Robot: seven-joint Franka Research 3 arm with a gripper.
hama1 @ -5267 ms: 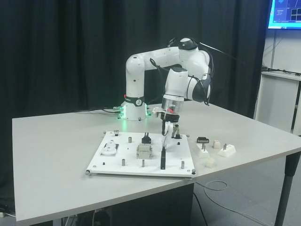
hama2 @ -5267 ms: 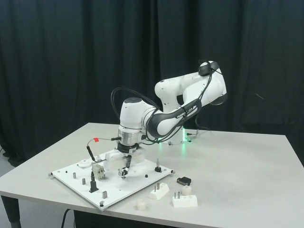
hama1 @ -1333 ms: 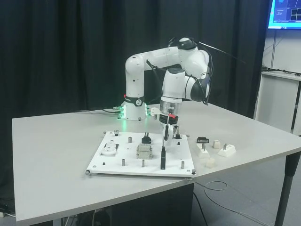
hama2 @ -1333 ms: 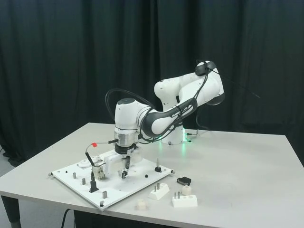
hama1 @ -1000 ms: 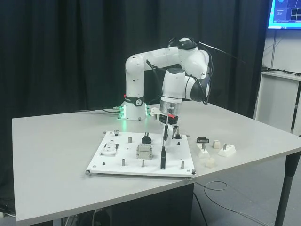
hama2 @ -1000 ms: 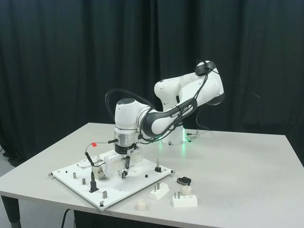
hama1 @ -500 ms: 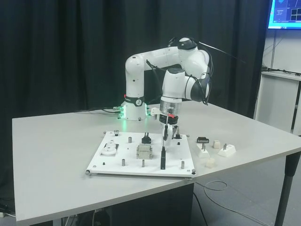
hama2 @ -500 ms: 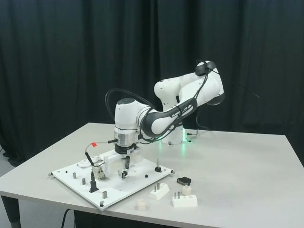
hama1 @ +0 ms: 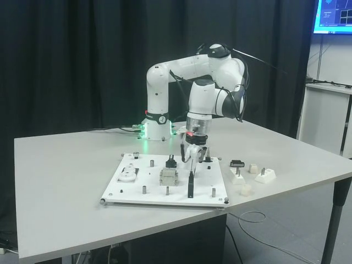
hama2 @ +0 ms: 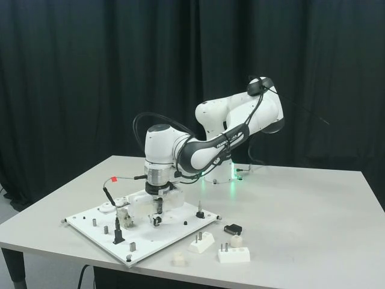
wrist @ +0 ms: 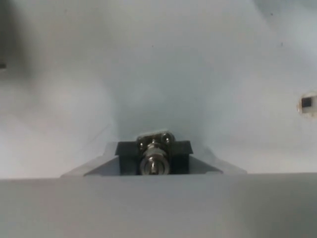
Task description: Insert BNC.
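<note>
My gripper (hama1: 193, 157) stands upright over the far right part of the white board (hama1: 142, 177), fingertips low at the board. In the second room view the gripper (hama2: 157, 213) sits just above a small dark fitting on the board. The wrist view shows a metal BNC plug (wrist: 155, 161) in a black holder, centred between the fingers, with my gripper (wrist: 155, 157) shut on it and white board beyond. A thin black cable (hama2: 109, 188) loops from the wrist out over the board.
On the board stand a grey connector block (hama1: 168, 176), a black upright plug (hama1: 190, 186) and several short pegs. Right of the board lie white holders (hama1: 265, 175) and a small black part (hama1: 237, 163). The arm's base (hama1: 157, 124) glows green behind.
The wrist has turned about its own axis over the same spot. The cable loop has swung out to the side. Over five seconds the tilted hand has come upright.
</note>
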